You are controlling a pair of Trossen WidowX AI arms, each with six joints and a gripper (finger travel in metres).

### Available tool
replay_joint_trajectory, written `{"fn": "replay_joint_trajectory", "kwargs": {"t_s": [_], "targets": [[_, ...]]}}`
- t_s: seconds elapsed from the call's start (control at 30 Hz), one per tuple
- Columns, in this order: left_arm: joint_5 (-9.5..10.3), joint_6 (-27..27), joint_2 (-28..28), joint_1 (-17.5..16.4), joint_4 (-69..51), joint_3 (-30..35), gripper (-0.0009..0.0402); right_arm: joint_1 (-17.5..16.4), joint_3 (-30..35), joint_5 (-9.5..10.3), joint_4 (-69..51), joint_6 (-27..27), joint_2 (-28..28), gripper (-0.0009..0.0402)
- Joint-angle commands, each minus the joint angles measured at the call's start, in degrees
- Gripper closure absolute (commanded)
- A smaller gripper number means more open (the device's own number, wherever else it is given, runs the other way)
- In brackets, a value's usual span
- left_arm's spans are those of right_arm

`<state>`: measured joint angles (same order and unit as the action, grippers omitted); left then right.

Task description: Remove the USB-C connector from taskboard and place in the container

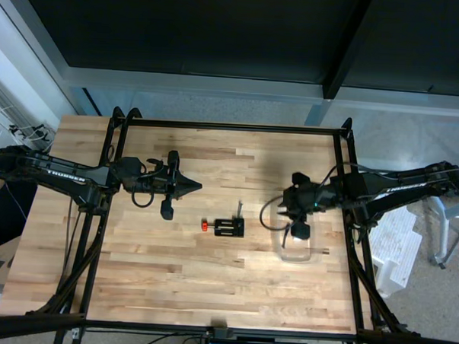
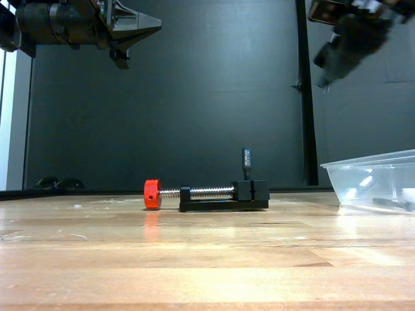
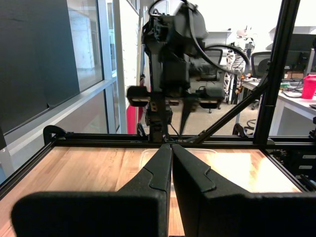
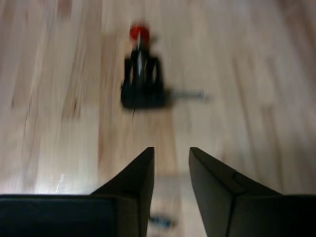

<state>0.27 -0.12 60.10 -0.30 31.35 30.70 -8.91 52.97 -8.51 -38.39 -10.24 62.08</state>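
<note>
Confirm plug (image 2: 389,203) lying inside tray (image 2: 363,172), at 3 o'clock from vise (image 2: 224,194). Raise right end effector (image 4: 170,150), fingers apart and empty above tray, straight up, clear of tray wall. Leave left end effector (image 3: 171,146), fingers together, parked at 10 o'clock.

Pale wood table (image 1: 209,285), smooth with a soft sheen. The taskboard (image 2: 224,195) is matt black, its screw (image 2: 206,192) bright threaded metal, its knob (image 2: 152,194) red-orange plastic. The container (image 2: 369,175) is clear glossy plastic. Matt black too: left gripper (image 1: 200,187), closed over the table's left half; right gripper (image 4: 170,150), parted above the container.
</note>
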Motion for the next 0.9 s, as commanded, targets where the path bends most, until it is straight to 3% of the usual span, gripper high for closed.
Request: {"fn": "replay_joint_trajectory", "kwargs": {"t_s": [0.03, 0.17, 0.23, 0.37, 0.4, 0.9], "targets": [[-0.02, 0.0, 0.0, 0.0, 0.0, 0.0, 0.0393, 2.6, -0.1, 1.09, 7.2, 3.2, 0.0, 0.0344], [-0.02, 0.0, 0.0, 0.0, 0.0, 0.0, 0.0393, 4.1, -1.1, 1.20, 17.0, 5.4, 0.4, 0.0394], [-0.02, 0.0, 0.0, 0.0, 0.0, 0.0, 0.0393, 4.8, -1.7, 1.97, 21.2, 6.6, 0.8, 0.0390], [-0.02, 0.0, 0.0, 0.0, 0.0, 0.0, 0.0393, 7.3, -2.6, 7.98, 27.6, 8.1, 1.2, 0.0395], [-0.02, 0.0, 0.0, 0.0, 0.0, 0.0, 0.0393, 7.8, -2.9, 8.63, 29.5, 8.3, 1.4, 0.0393], [-0.02, 0.0, 0.0, 0.0, 0.0, 0.0, 0.0393, 9.2, -12.6, 7.87, 57.7, 9.3, 1.4, 0.0393]]}}
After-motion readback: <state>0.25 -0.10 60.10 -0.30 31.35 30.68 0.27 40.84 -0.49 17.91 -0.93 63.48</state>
